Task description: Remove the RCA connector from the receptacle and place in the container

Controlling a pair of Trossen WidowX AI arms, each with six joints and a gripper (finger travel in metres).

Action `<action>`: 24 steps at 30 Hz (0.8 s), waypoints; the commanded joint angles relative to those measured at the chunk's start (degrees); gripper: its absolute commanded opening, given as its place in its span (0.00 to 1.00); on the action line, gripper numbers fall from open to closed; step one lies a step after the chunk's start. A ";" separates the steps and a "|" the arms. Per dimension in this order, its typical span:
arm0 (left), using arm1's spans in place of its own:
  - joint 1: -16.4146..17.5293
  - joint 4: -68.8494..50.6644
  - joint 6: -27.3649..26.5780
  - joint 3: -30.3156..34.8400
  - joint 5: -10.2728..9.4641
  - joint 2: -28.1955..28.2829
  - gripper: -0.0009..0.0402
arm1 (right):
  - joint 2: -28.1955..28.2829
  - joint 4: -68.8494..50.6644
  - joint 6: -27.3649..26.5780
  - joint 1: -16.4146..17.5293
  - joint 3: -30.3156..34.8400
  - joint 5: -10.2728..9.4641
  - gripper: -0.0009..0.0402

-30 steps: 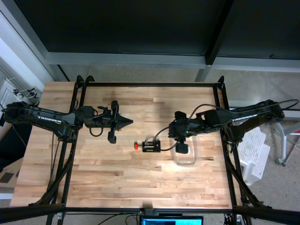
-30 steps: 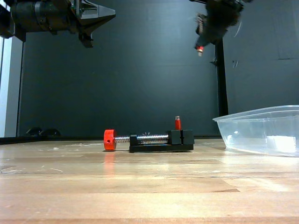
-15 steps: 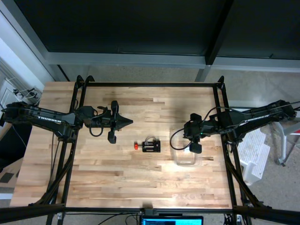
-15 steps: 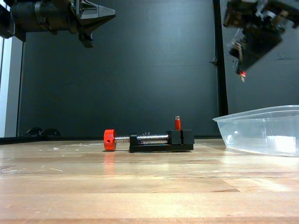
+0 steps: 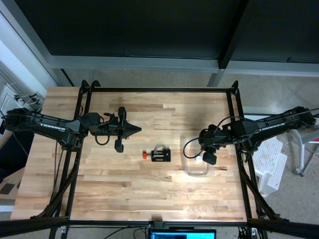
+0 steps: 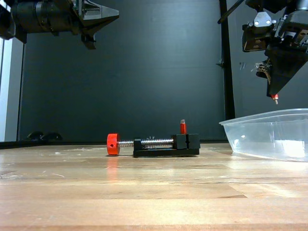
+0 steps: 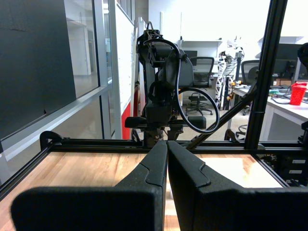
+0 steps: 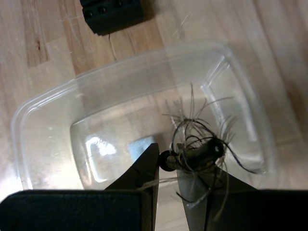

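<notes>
Connector near-vertical, tip down, in right hand over container | left hand closed, aloft

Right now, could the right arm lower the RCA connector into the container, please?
Probably yes: the right gripper, shut on the RCA connector, hangs above the open container, nothing between. The left gripper hovers far off.

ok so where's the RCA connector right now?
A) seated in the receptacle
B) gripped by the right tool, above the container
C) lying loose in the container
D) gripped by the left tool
B: the right tool is shut on the RCA connector and hangs over the container, red tip clear of the rim. The left tool is shut and held high, far from both.
</notes>
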 commanded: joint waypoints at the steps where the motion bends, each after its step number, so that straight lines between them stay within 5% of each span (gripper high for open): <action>1: 0.02 0.00 0.02 0.00 0.02 0.02 0.02 | 0.07 0.13 2.32 0.02 -0.48 -0.15 0.03; 12: 0.02 0.00 0.02 0.00 0.02 0.02 0.02 | 1.11 1.05 3.50 0.11 -2.73 -0.17 0.04; 24: 0.02 0.00 0.02 0.00 0.02 0.02 0.02 | 5.84 2.12 3.52 0.22 -2.73 -0.15 0.27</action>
